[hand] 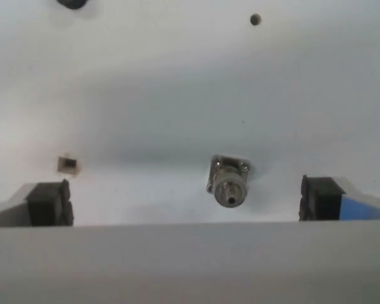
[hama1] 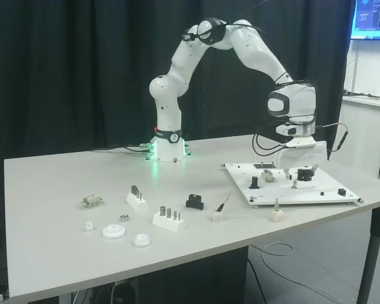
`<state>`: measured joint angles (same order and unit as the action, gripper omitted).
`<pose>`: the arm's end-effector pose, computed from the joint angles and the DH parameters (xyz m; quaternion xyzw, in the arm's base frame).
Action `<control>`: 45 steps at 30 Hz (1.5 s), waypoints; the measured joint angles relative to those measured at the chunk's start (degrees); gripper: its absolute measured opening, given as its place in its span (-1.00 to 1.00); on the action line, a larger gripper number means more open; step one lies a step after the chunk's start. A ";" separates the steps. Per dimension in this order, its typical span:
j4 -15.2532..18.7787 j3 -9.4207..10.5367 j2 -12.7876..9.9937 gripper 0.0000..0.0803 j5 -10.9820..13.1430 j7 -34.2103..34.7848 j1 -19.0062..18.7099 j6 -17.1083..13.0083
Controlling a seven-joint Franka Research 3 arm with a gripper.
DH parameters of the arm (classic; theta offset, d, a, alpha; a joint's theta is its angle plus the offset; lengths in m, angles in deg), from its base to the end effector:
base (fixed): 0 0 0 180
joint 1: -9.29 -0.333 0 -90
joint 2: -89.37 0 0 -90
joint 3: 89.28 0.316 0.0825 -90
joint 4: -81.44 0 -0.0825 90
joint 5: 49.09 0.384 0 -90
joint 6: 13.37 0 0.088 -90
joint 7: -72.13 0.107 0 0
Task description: Pick D-SUB.
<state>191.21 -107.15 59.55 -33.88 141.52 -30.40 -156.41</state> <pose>0.5879 0.2451 0.2403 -0.8790 0.4744 -0.0272 0.0403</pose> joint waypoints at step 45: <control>-2.42 -1.82 2.69 0.99 -6.35 -0.63 0.12 4.27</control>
<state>188.80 -108.98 62.23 -40.23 140.88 -30.28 -152.14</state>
